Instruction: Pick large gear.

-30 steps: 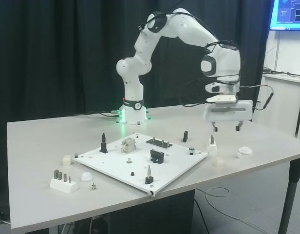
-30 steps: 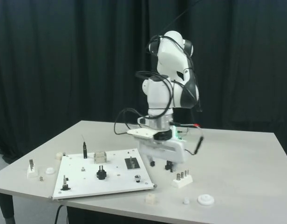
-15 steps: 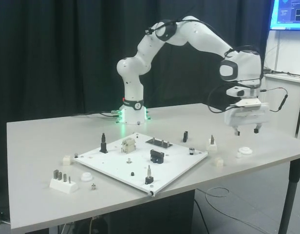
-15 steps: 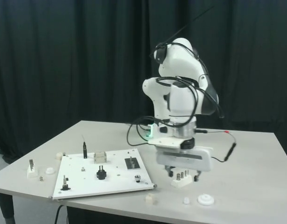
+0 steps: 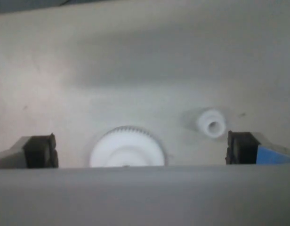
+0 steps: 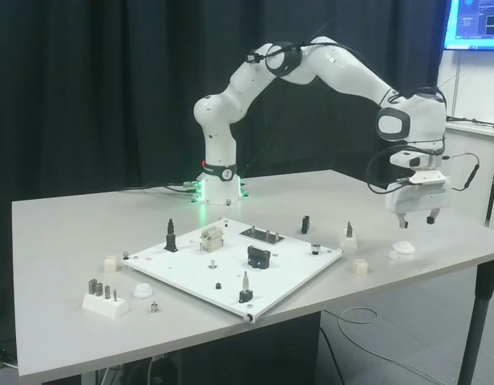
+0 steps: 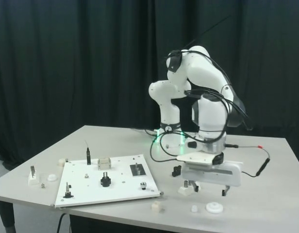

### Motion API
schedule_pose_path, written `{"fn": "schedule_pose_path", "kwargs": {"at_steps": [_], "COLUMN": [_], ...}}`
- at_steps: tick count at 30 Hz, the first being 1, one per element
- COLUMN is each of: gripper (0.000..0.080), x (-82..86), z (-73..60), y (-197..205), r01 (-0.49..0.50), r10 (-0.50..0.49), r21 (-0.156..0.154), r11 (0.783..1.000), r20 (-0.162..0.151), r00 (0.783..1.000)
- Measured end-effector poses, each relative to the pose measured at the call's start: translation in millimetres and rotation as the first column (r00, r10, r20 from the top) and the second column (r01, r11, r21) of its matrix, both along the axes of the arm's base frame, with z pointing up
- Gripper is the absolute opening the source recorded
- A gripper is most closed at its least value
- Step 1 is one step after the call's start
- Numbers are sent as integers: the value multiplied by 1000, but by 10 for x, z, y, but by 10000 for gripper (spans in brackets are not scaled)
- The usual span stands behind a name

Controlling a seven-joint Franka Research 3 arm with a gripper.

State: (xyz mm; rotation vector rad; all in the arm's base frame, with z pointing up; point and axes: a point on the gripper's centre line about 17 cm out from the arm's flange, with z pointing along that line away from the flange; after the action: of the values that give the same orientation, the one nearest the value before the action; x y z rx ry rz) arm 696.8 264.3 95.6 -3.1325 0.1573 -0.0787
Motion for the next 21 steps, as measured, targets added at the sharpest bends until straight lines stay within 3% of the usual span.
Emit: {"fn": "schedule_pose_path", "kwargs": {"at_steps": [10,21], "gripper": [800,800], "x": [-253,-343], "z": [-251,-447], "y": [191,142], "r01": [-43,-44], "r10": [41,40], "r21": [-26,-44], "r11": [999,998], "r20": [-54,-81], "r00": [998,996]}}
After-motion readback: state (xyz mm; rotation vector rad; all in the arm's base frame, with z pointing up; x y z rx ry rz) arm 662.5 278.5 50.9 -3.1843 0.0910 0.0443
